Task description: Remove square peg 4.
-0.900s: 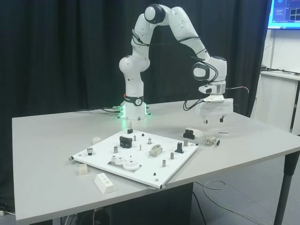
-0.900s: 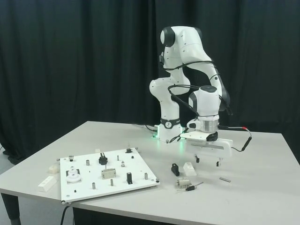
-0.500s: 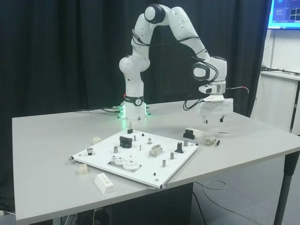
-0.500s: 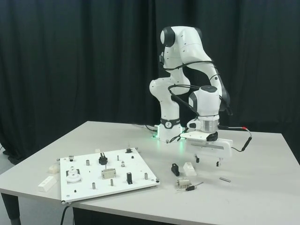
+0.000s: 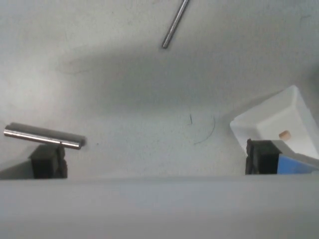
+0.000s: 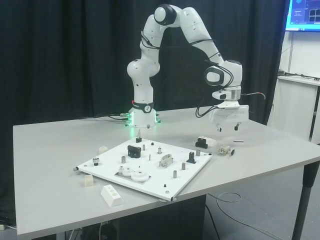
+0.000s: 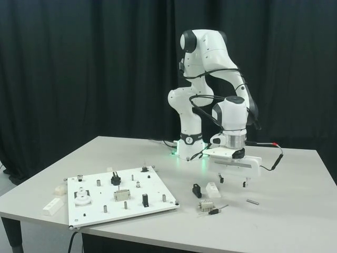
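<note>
My gripper hangs open a little above the grey table, to the right of the white board, with nothing between its fingers. The second room view shows the gripper well apart from the board, which carries several upright pegs and small parts. A short metal peg lies flat on the table just beyond the gripper. In the wrist view this peg rests beside one black fingertip, outside the gap of the gripper. The other fingertip is next to a white block.
A black part, the white block and a small connector with a thin tool lie between board and gripper. A thin rod shows in the wrist view. White blocks sit near the board's front corner.
</note>
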Robot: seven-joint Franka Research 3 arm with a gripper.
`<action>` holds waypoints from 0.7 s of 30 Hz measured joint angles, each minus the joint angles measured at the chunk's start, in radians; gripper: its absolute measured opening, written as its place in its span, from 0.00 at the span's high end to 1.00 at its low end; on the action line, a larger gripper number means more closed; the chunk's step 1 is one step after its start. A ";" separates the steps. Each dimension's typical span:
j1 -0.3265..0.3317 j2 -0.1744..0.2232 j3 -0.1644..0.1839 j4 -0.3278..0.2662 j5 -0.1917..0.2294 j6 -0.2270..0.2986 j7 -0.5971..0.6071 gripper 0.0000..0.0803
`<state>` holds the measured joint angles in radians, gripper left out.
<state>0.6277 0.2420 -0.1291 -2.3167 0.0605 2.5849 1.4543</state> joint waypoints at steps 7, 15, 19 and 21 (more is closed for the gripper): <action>-0.003 0.000 -0.001 0.004 -0.020 0.000 0.008 0.00; -0.008 0.000 -0.005 0.012 -0.039 -0.002 0.014 0.00; -0.011 0.000 -0.009 0.017 -0.046 -0.004 0.014 0.00; -0.015 0.000 -0.010 0.019 -0.052 -0.004 0.017 0.00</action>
<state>0.6131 0.2420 -0.1392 -2.2976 0.0084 2.5811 1.4711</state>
